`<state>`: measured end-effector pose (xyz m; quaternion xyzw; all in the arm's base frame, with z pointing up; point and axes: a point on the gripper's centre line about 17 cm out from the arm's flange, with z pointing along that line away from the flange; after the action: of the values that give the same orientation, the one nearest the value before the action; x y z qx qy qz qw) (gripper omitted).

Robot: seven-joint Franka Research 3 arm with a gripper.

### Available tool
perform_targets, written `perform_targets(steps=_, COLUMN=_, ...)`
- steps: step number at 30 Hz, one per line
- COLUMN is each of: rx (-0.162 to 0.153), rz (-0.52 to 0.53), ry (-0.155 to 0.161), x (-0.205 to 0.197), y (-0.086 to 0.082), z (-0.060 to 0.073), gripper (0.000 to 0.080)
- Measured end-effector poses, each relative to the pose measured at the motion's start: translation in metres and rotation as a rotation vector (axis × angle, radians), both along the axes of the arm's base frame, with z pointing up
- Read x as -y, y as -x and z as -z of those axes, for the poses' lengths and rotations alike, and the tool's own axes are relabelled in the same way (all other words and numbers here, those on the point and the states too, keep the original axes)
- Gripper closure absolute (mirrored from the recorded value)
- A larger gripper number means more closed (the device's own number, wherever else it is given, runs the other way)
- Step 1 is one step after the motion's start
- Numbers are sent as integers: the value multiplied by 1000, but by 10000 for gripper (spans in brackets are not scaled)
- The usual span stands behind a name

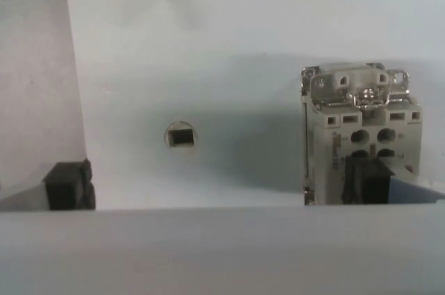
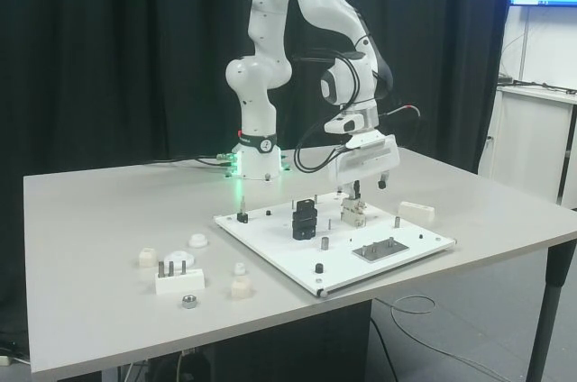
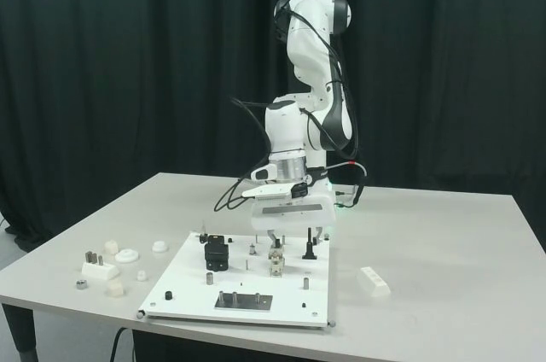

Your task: Insert waterproof.

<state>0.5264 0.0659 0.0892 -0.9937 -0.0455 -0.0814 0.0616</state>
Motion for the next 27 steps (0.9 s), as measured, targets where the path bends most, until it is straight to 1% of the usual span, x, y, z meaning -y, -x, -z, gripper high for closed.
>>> perform_targets(steps=27, rx=9, rz=16, ry=-8, x=-1, y=-5, z=-2, gripper=3)
